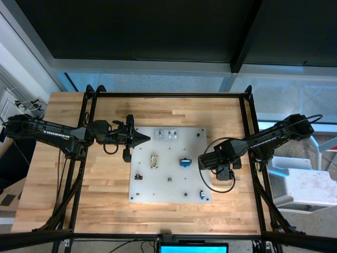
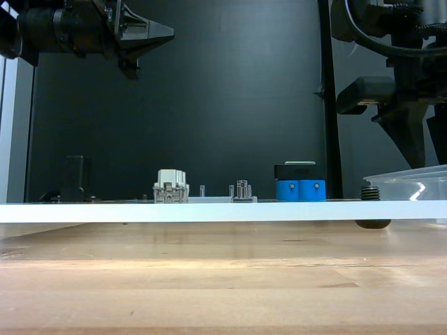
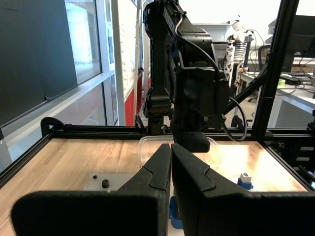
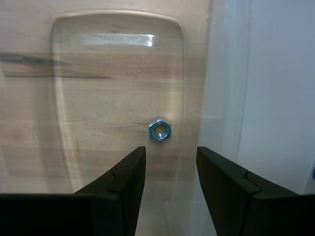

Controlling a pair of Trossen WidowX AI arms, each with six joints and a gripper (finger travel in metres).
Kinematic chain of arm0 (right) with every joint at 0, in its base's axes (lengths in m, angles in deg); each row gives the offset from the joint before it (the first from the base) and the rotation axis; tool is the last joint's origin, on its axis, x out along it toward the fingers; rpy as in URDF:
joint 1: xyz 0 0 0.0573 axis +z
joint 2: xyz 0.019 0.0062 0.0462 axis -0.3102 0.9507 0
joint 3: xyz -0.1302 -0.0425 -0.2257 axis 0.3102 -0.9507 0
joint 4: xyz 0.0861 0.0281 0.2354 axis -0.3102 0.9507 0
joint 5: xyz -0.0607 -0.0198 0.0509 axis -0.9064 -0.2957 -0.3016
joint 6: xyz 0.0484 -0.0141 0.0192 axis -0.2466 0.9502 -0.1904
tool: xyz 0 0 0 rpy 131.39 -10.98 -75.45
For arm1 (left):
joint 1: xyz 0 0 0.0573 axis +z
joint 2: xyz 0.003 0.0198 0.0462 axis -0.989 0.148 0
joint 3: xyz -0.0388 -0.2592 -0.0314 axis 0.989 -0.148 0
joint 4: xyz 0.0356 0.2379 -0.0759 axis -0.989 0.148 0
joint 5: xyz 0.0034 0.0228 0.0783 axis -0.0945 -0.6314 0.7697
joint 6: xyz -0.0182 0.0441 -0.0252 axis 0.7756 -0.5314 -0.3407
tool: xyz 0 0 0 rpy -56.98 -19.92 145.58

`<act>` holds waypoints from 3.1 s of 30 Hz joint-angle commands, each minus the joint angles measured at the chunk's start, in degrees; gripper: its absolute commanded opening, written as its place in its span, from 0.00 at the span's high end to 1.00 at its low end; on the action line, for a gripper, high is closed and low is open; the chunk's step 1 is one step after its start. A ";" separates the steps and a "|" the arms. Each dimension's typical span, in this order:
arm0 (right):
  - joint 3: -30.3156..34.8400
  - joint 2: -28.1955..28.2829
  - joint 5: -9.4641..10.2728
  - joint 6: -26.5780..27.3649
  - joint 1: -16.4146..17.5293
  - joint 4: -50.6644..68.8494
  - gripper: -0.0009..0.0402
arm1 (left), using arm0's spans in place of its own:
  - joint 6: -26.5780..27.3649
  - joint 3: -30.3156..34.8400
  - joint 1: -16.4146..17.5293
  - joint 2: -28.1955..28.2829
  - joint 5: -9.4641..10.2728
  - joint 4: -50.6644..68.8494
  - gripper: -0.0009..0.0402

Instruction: Pick the M12 fastener and fasten on the M12 threads

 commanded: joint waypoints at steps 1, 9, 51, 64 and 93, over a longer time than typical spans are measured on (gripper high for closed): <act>-1.36 0.02 0.02 -0.07 -0.02 -1.09 0.63 | -0.02 0.02 0.00 0.02 -0.02 -0.02 0.98; -3.04 1.46 0.04 -0.37 -0.04 -3.85 0.63 | -0.02 0.02 0.00 0.02 -0.04 -0.02 0.98; -10.56 3.74 0.26 0.13 -1.36 -14.27 0.52 | -0.02 0.02 0.00 0.02 -0.02 -0.02 0.98; -10.58 3.74 0.52 0.02 -1.42 -14.51 0.65 | -0.02 0.02 0.02 0.02 -0.02 -0.02 0.98; -4.35 0.20 -0.04 -2.10 -1.22 -3.52 0.94 | -0.02 0.02 0.02 0.02 -0.02 -0.02 0.98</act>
